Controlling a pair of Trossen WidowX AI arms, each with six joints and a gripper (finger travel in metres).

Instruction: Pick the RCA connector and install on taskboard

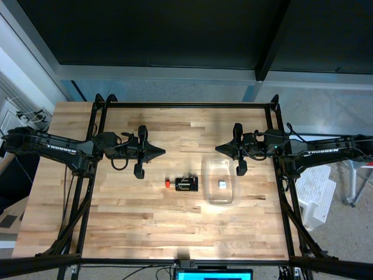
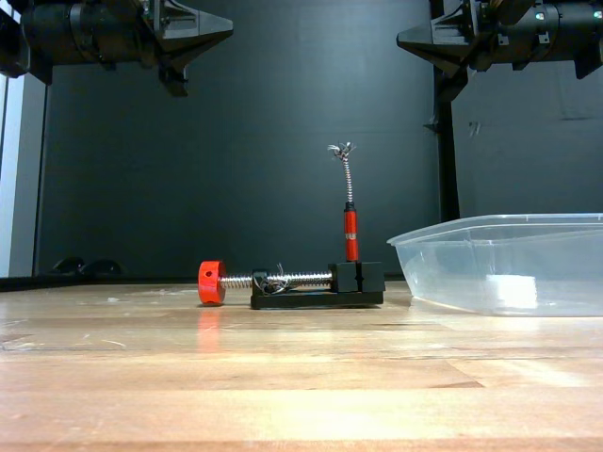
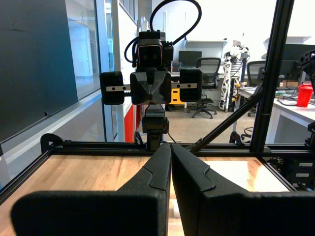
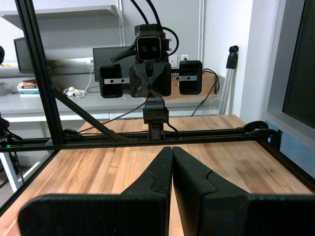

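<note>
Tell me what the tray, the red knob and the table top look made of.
The tray looks like clear glossy plastic; you see through its walls. The knob on the taskboard is likely matte red-orange plastic. The table is pale wood planks with visible grain. The left gripper and right gripper, both shut, hang above the table, touching none.

Two hands [image 1: 162,152] [image 1: 218,149], one taskboard [image 1: 187,184], one tray [image 1: 222,203]
</note>
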